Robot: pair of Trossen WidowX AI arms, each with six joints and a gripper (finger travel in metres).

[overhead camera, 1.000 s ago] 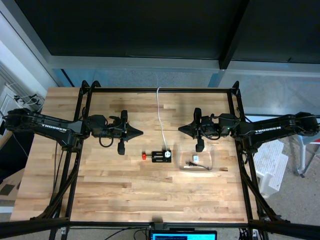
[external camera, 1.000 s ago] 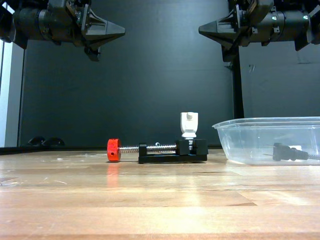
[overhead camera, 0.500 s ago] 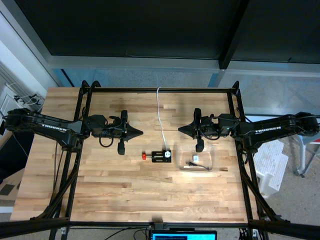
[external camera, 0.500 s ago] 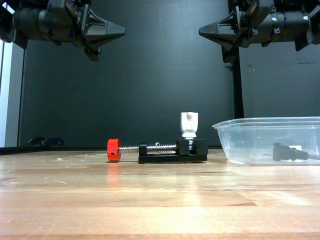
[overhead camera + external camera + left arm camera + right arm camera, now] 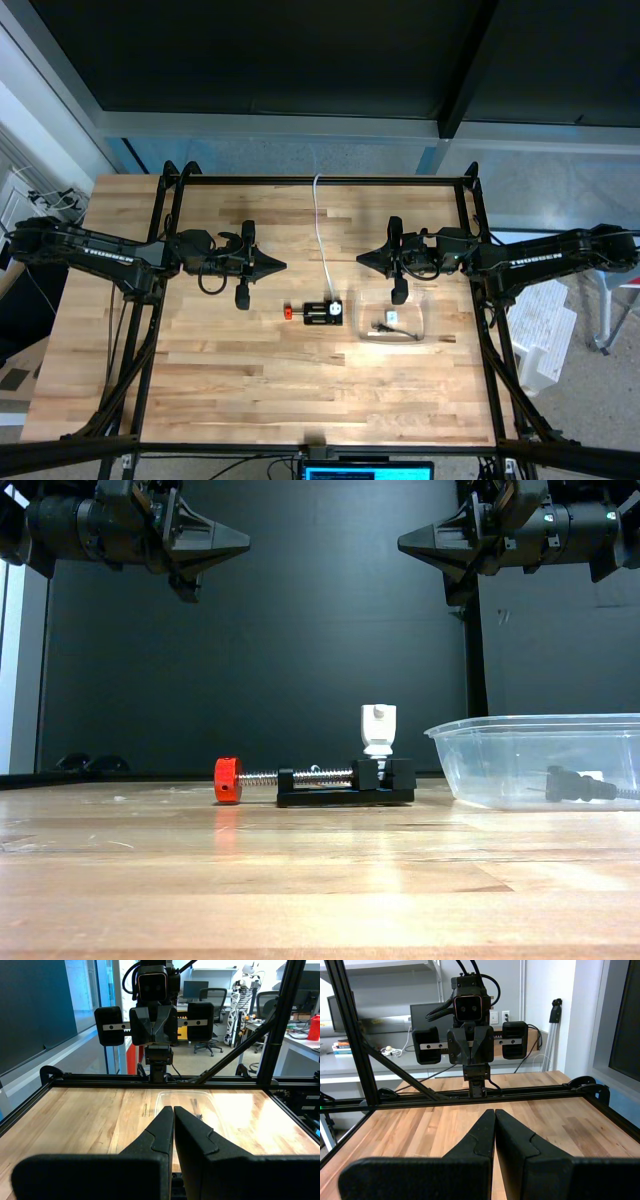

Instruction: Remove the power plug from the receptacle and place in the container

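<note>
High view puts your small dark power plug [image 5: 383,325] inside the shallow clear plastic container [image 5: 425,322], right of centre in the frame. It lies beside the little white label [image 5: 392,316] and apart from the black block receptacle [image 5: 322,312] with its orange-red knob [image 5: 288,312], so by that layout the job looks finished. Your left gripper [image 5: 283,266] hangs left of the block and your right gripper [image 5: 360,258] over the container's far edge. Both are high off the wooden table [image 5: 230,390], and the wrist views show each pair of fingers [image 5: 160,1130] pressed together on nothing. What could go wrong is modest. If you bring the right arm down low, it could clip the light container's rim and slide or tip it, spilling the plug. The long white cable [image 5: 322,230] running from the block toward the top of the frame could snag on a descending arm and drag the receptacle. For room, the low view shows plenty of air between both grippers and everything below. Bare wood fills the lower part and the left of the high view. Black frame rails [image 5: 320,180] bound the far edge and both sides, and the container sits nearer the right-hand rail than the block does.
</note>
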